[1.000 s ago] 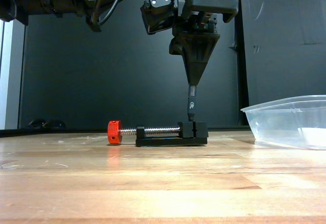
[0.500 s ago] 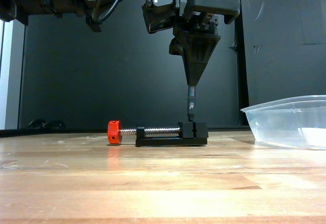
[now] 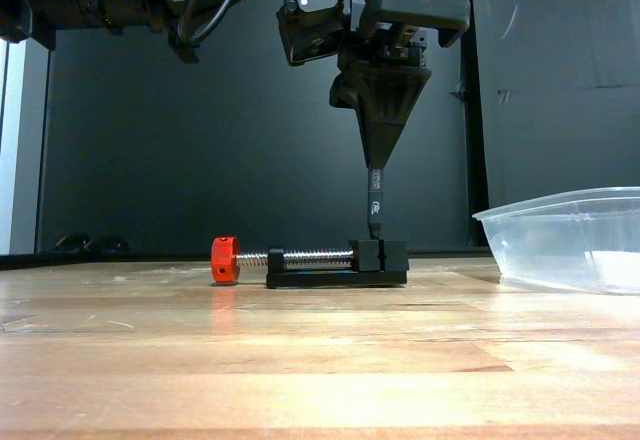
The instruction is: Pick the USB-C connector and install on taskboard
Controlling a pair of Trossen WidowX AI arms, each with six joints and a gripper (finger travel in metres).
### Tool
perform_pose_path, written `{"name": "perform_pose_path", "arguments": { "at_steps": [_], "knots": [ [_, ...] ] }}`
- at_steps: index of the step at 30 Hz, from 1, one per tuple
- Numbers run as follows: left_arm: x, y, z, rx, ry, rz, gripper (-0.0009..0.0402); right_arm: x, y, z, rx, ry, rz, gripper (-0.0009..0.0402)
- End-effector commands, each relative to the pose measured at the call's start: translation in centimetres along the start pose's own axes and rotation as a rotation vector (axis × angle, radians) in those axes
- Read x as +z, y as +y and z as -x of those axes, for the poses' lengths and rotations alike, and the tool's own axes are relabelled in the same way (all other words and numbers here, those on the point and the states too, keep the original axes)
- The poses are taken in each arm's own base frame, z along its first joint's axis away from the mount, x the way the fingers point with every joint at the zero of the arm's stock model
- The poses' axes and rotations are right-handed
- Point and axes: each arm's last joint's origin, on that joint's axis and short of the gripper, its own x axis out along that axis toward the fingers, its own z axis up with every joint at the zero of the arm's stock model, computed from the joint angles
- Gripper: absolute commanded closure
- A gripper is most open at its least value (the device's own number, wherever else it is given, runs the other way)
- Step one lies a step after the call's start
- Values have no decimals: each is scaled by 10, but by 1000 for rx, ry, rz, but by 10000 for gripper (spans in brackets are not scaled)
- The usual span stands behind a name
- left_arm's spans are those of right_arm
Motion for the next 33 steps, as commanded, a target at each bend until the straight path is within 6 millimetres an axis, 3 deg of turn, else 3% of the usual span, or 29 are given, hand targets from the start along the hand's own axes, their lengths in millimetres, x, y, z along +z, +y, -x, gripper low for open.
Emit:
{"name": "perform_pose_path", "arguments": {
  "at_steps": [1, 18, 28, 33],
  "knots": [
    [0, 0, 0, 0, 0, 0, 393, 0, 0, 7, 1, -22, -2, 337],
    [0, 0, 0, 0, 0, 0, 393, -17, -6, 54, -2, -106, -10, 219],
    [0, 0, 0, 0, 0, 0, 393, -38, -10, 96, 3, -188, -17, 212],
    [0, 0, 0, 0, 0, 0, 393, -44, -11, 105, 5, -199, -20, 212]
  ]
}}
